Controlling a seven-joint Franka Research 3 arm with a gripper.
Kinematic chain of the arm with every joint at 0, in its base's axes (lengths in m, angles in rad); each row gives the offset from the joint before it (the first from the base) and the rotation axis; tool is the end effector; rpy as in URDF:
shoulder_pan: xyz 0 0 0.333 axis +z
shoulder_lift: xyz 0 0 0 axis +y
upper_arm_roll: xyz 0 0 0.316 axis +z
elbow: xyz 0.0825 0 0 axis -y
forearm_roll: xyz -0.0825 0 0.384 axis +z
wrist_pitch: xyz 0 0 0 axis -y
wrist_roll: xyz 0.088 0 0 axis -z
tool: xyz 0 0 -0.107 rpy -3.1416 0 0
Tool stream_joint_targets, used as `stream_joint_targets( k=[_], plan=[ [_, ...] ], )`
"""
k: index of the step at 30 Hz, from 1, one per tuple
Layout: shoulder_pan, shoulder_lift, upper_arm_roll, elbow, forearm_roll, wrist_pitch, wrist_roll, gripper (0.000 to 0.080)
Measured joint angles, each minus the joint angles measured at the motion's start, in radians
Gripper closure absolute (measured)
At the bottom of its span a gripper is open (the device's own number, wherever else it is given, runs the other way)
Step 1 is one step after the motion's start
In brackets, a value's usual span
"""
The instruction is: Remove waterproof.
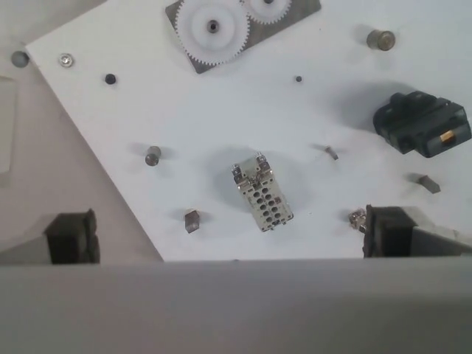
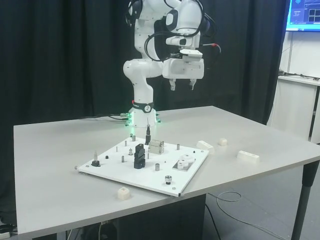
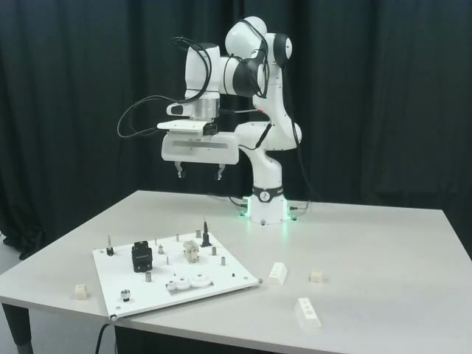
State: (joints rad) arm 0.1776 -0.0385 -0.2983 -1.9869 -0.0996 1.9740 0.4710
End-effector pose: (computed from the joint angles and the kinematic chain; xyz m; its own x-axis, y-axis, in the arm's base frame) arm 0.5438 -0.0739 0.4816 0.8502 -0.5234 0.0569 -0.5263 -0.8481 0.0621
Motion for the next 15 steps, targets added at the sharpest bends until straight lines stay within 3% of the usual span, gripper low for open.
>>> stream_joint_targets(
  k=[15],
  plan=[
    [-0.014,0.005,-0.003,0.014,0.0,-0.001,-0.094,0.0003]
  ],
)
